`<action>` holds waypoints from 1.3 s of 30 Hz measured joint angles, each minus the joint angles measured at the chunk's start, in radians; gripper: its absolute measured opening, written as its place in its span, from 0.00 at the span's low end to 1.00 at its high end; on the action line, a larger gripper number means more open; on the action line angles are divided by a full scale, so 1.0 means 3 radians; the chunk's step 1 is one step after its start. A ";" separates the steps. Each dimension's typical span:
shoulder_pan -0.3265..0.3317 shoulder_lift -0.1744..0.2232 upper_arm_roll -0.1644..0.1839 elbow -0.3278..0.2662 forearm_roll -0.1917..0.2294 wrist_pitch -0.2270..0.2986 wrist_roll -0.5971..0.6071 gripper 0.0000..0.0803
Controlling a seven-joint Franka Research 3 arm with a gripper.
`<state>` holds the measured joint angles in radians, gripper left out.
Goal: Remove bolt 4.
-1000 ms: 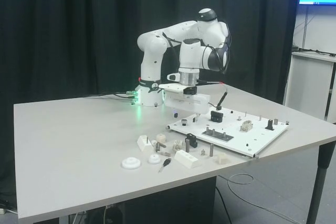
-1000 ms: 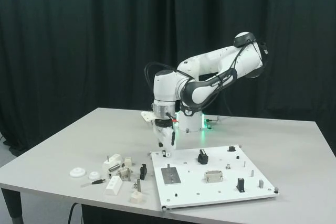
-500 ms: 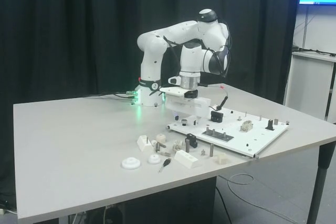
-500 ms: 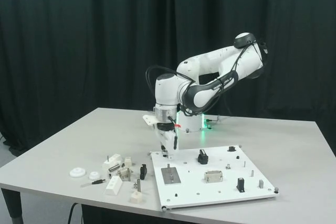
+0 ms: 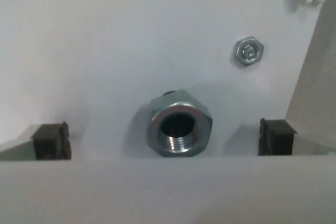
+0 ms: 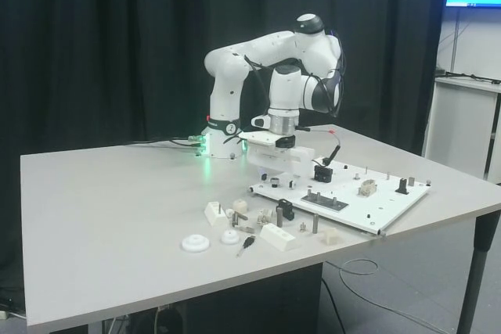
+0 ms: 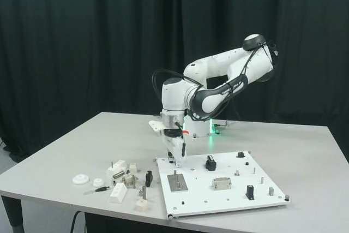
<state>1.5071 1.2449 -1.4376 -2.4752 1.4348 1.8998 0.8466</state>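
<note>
Swung slightly round since the earlier frame, open gripper [image 5: 164,140] straddling grey hexagonal hollow metal bolt [image 5: 179,123] at white board's [image 5: 94,35] corner; best centred before closing.

My white arm [image 7: 218,77] stands on the grey table [image 6: 102,217] against a black curtain [image 7: 82,36], a green light [image 6: 202,145] glowing at its base. On the white board [image 7: 218,193] sit black clips [image 7: 210,163] and a grey plate [image 7: 176,183], with white parts [image 6: 196,243] near the board's edge.
</note>
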 joint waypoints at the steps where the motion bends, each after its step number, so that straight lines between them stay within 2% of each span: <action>1: 0.0000 0.0000 0.0001 0.0000 0.0000 0.0002 -0.0006 1.00; 13: -0.0007 0.0002 0.0005 -0.0007 0.0000 0.0098 -0.0011 1.00; 33: -0.0016 0.0002 0.0009 -0.0007 0.0002 0.0116 -0.0007 1.00; 34: -0.0016 0.0002 0.0009 -0.0007 0.0005 0.0121 -0.0007 0.64; 39: -0.0018 0.0002 0.0008 -0.0007 0.0021 0.0140 -0.0007 0.64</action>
<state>1.5016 1.2455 -1.4350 -2.4772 1.4409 1.9417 0.8446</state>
